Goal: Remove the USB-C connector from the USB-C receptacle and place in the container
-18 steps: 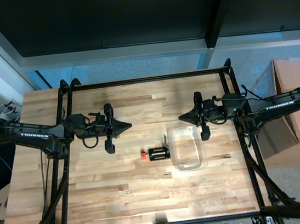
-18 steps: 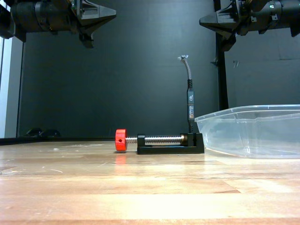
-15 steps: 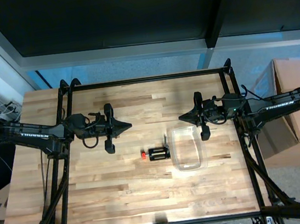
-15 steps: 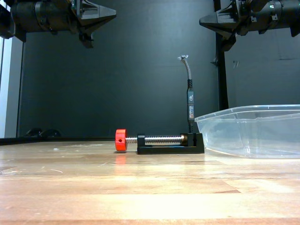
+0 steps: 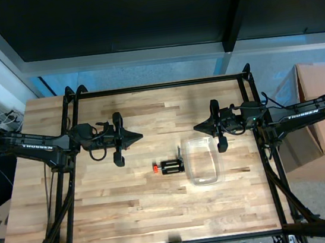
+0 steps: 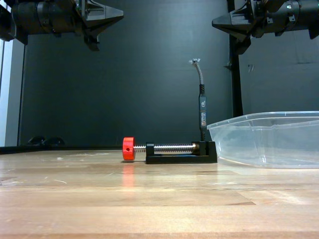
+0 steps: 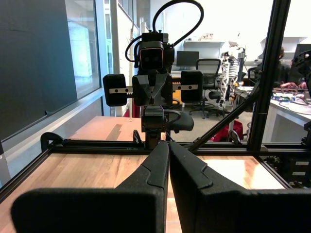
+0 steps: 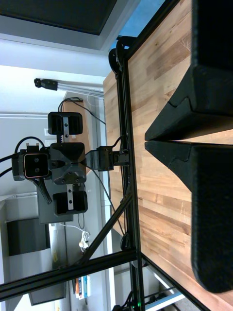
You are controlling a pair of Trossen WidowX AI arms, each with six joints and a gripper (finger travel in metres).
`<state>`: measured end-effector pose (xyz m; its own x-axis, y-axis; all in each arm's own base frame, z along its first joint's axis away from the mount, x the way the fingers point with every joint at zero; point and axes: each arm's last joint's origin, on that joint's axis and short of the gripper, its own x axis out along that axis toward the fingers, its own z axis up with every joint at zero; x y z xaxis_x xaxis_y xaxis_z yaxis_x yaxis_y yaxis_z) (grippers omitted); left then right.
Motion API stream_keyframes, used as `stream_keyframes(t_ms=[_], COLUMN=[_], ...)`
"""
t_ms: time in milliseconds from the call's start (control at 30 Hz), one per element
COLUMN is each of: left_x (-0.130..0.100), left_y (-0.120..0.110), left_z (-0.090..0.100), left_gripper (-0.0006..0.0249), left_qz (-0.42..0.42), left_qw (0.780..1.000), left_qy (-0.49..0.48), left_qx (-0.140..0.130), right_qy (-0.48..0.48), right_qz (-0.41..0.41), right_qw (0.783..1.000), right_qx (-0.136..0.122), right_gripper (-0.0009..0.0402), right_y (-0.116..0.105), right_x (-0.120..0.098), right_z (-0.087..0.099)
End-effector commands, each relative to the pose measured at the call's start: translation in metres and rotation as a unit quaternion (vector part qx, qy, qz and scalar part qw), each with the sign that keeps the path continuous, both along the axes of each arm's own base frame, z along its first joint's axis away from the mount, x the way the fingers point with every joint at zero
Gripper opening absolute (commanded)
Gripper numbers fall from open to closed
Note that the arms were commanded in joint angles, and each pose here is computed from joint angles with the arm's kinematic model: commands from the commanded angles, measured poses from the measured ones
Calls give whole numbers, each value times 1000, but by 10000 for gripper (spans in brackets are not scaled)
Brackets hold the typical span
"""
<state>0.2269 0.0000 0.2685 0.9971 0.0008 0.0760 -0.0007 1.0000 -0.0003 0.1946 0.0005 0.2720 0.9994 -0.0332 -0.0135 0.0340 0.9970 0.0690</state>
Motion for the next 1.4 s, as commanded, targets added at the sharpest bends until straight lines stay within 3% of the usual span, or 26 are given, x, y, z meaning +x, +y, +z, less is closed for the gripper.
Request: stream_keyframes(t_ms=[33, 833, 1133, 1400], left_x=[0, 0, 0, 0], left_y=[0, 0, 0, 0], left_z=[0, 0, 0, 0], left_gripper=[0, 0, 0, 0], left_qz=[0, 0, 0, 0], left_qw=[1000, 1000, 1000, 1000], left_qy=[0, 0, 0, 0], left_qx=[0, 0, 0, 0], right_qy=[0, -13, -22, 70], right_qz=[0, 1, 1, 3], right_qw=[1000, 1000, 1000, 998], right_qx=[0, 0, 1, 3], right_gripper=[0, 0, 0, 0], right_y=[0, 0, 0, 1], right_x=[0, 0, 1, 4], right_z=[0, 2, 12, 28])
